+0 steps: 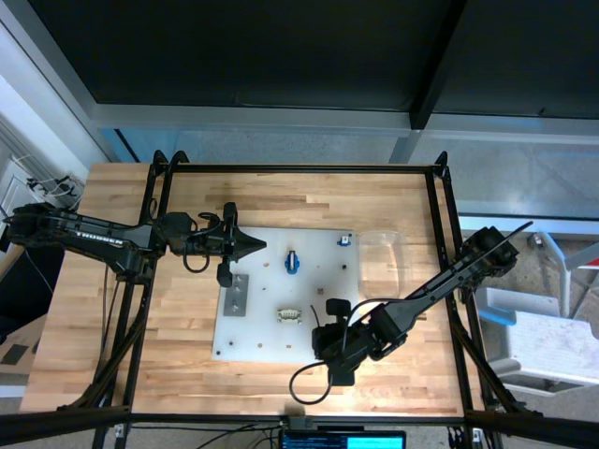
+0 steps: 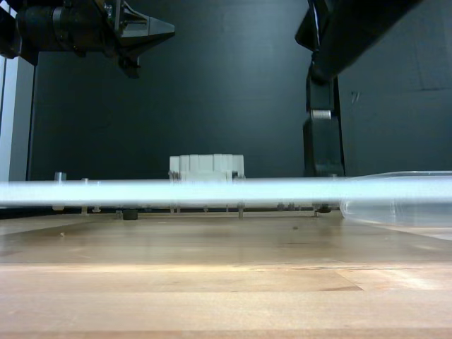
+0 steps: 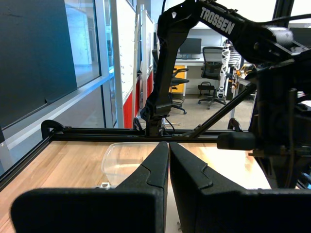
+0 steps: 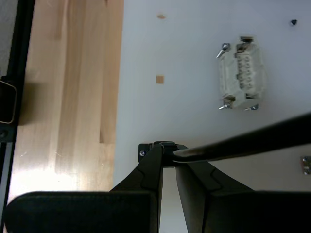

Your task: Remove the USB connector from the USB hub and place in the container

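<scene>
Right wrist view: right gripper [image 4: 167, 154] pinching short thin black USB connector [image 4: 243, 140] at tiny black boxy USB hub [image 4: 145, 150] on white board [image 4: 194, 48]. Keep your pull straight, no twist. Clear plastic container [image 1: 379, 254] well apart. Left gripper [image 3: 168, 148] pressed together, raised.

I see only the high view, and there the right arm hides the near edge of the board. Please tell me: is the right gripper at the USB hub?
Observer: Yes. The right wrist view shows the right gripper shut on the connector, right at the hub.
Operator: How does it stand?
Observer: In the low view it is upright, pointing down at the board.
Operator: And the left gripper, over the far left of the board: is it open?
Observer: No, shut. In the left wrist view its fingertips touch.
</scene>
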### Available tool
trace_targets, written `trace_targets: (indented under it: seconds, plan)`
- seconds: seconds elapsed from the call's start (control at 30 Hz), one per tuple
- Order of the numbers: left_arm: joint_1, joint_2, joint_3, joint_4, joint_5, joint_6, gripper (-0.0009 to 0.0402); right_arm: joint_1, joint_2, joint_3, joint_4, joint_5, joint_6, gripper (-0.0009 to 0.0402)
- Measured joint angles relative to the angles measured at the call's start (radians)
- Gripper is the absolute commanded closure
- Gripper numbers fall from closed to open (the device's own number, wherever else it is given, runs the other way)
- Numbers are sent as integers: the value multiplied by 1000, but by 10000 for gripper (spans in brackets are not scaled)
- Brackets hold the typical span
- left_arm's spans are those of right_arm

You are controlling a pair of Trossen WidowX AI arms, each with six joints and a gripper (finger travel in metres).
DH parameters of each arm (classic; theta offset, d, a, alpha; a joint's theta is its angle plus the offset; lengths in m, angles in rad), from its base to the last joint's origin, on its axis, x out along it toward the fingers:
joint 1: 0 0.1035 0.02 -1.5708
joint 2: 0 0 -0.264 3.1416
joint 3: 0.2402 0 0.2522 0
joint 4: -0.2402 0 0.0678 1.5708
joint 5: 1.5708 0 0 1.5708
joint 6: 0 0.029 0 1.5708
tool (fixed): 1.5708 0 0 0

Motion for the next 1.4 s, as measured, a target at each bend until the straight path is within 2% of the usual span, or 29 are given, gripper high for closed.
trace_targets:
  seconds: [0.03, 0.13, 0.43, 0.77, 1.1, 1.4]
  plan:
    - [0, 0, 0, 0, 0, 0, 392, 1, -6, -6, 12, 20, 5, 393]
    - [0, 0, 0, 0, 0, 0, 392, 4, -27, -27, 27, 46, 13, 393]
    - [0, 0, 0, 0, 0, 0, 392, 8, -52, -47, 30, 47, 22, 393]
    - [0, 0, 0, 0, 0, 0, 392, -9, -128, -37, -68, -23, 41, 393]
    - [0, 0, 0, 0, 0, 0, 392, -55, -259, -61, -227, -25, 30, 393]
    - [0, 0, 0, 0, 0, 0, 392, -94, -409, -182, -262, -32, 41, 393]
